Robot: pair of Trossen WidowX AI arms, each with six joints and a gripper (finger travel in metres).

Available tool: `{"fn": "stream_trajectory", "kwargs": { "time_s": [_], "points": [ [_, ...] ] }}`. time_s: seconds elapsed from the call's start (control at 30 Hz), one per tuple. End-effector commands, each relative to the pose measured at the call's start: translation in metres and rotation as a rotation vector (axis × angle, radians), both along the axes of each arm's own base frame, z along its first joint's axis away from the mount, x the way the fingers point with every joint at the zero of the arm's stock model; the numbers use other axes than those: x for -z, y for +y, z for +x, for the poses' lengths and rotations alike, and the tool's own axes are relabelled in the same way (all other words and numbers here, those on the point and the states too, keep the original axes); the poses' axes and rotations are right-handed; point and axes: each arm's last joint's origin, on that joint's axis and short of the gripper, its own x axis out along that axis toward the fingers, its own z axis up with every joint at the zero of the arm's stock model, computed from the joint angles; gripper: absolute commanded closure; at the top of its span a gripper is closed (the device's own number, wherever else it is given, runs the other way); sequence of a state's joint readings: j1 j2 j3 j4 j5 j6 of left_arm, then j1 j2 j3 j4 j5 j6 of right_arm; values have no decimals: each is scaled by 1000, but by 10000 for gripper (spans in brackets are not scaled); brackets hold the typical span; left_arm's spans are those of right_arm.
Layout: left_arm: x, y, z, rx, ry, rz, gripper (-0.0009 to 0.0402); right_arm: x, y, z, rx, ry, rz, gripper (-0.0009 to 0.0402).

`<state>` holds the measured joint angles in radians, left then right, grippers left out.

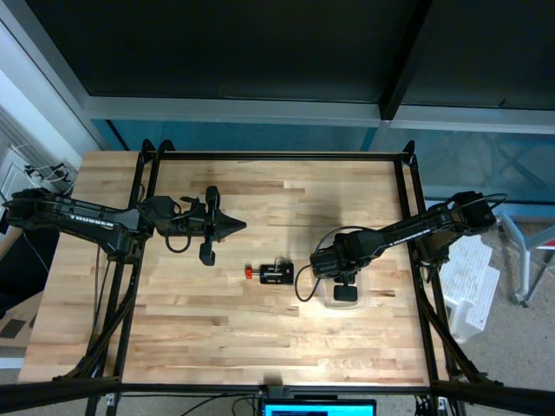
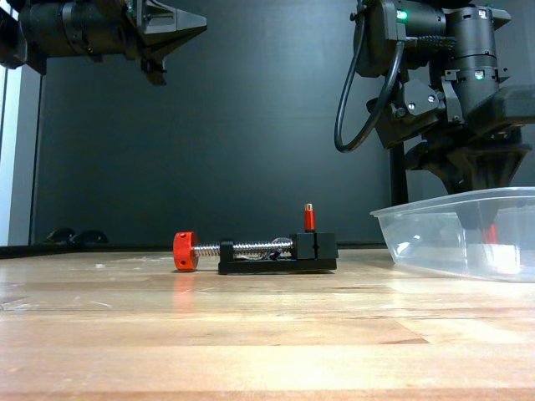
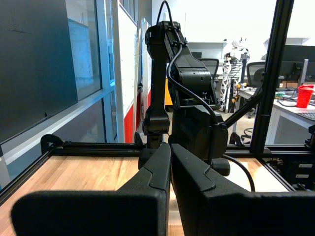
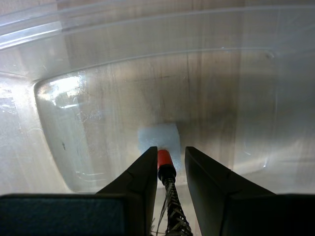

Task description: Pick the rca connector and install on the hub

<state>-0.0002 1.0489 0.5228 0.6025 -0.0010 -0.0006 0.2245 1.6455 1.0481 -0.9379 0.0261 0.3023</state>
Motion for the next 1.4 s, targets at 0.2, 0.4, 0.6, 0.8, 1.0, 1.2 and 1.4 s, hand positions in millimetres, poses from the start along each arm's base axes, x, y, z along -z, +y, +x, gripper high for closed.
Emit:
{"fn": "stream_trajectory", "kwargs": {
  "time_s": [0.2, 0.4, 0.6, 0.8, 1.0, 1.2, 1.4],
  "points": [
    [0, 0, 0, 0, 0, 0, 393, 0, 0, 0, 4, -2, 1, 363],
    [0, 0, 0, 0, 0, 0, 393, 0, 0, 1, 4, -8, 2, 395],
    [0, 0, 0, 0, 0, 0, 393, 0, 0, 1, 6, -10, 2, 393],
    [0, 0, 0, 0, 0, 0, 393, 0, 0, 1, 8, -14, 3, 393],
    [0, 0, 0, 0, 0, 0, 393, 0, 0, 1, 8, -15, 4, 393],
    [0, 0, 0, 0, 0, 0, 393, 0, 0, 1, 8, -15, 3, 393],
    [0, 0, 0, 0, 0, 0, 393, 0, 1, 1, 7, -15, 3, 393]
  ]
}}
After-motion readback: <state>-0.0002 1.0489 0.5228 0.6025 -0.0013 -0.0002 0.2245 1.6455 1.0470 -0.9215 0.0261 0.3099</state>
